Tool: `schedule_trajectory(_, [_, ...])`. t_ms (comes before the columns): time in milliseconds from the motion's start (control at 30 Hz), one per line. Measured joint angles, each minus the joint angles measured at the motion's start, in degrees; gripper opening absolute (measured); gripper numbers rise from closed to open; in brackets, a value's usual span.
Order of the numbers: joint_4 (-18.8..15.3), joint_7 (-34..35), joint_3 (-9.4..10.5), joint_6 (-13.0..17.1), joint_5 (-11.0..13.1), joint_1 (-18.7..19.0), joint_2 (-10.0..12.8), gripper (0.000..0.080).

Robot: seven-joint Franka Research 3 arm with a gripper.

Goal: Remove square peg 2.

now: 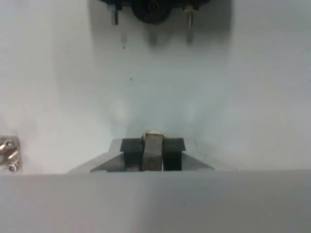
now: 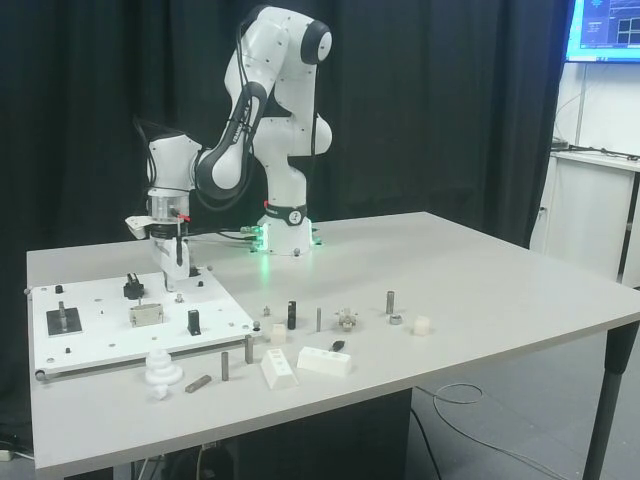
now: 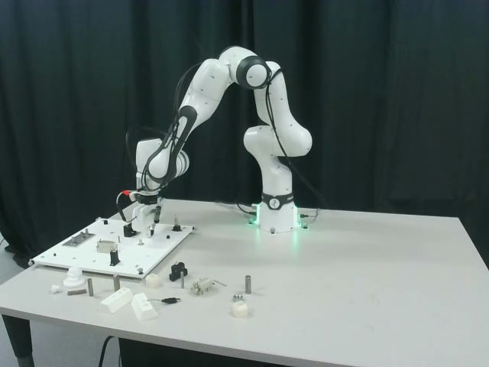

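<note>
End effector (image 1: 152, 154) closed on the square peg (image 1: 152, 151), the black fingers (image 1: 130, 154) pressing its two sides with no gap, above the far part of the white board (image 2: 100, 335) on the grey surface (image 2: 480, 290). The peg's lower end is hidden, so whether it is free of its hole cannot be told. Risk: an off-vertical pull could jam the peg or drag the board.

the board (image 2: 100, 335) lies on the table (image 2: 480, 290) beside the arm's base (image 2: 283, 238); the gripper (image 2: 176, 262) hangs over the board's far edge, loose parts (image 2: 300, 360) scattered before the base
</note>
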Motion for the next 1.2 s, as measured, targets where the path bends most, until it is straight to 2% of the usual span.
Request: schedule_trajectory(1200, [0.1,4.4,0.04,0.0,0.2,0.0,0.0,0.0078])
